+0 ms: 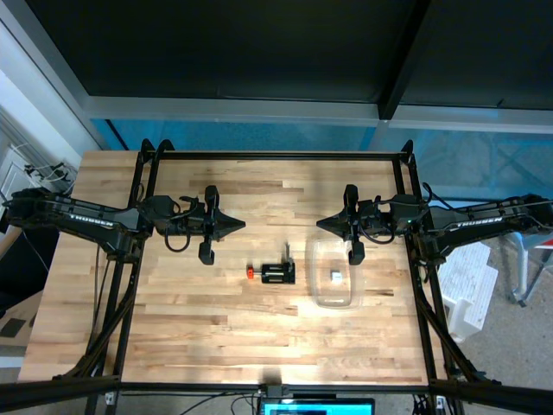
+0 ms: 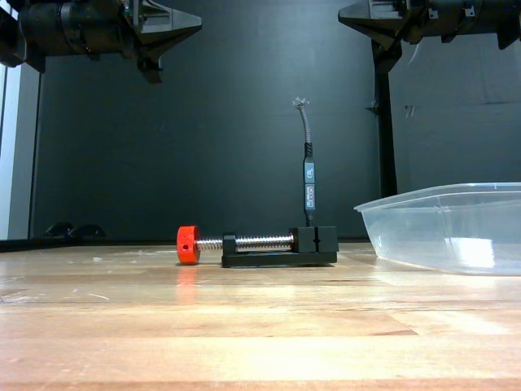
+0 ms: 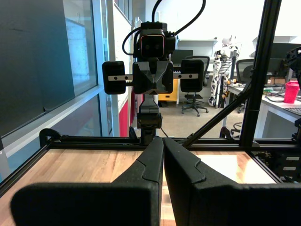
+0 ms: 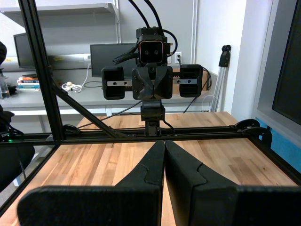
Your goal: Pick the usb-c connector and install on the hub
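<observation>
- Toward the middle of the surface [image 1: 216,337], a black vise [image 1: 278,275] with a red knob [image 1: 251,272] is gripping the hub [image 2: 309,183], which is standing upright with its braided lead pointing up.
- Just beside the vise, on the side of the surface's right edge, a clear tub [image 1: 333,304] is sitting. The usb-c connector [image 1: 335,276] is lying free inside it as a small pale piece.
- The right pincer [image 1: 321,223] is hanging high above the surface with its fingers pressed together. It is farther from the near edge than the tub and well apart from the usb-c connector.
- The left pincer [image 1: 240,225] is hovering at a similar height toward the left edge, also pressed together, with its tip facing the right pincer.
</observation>
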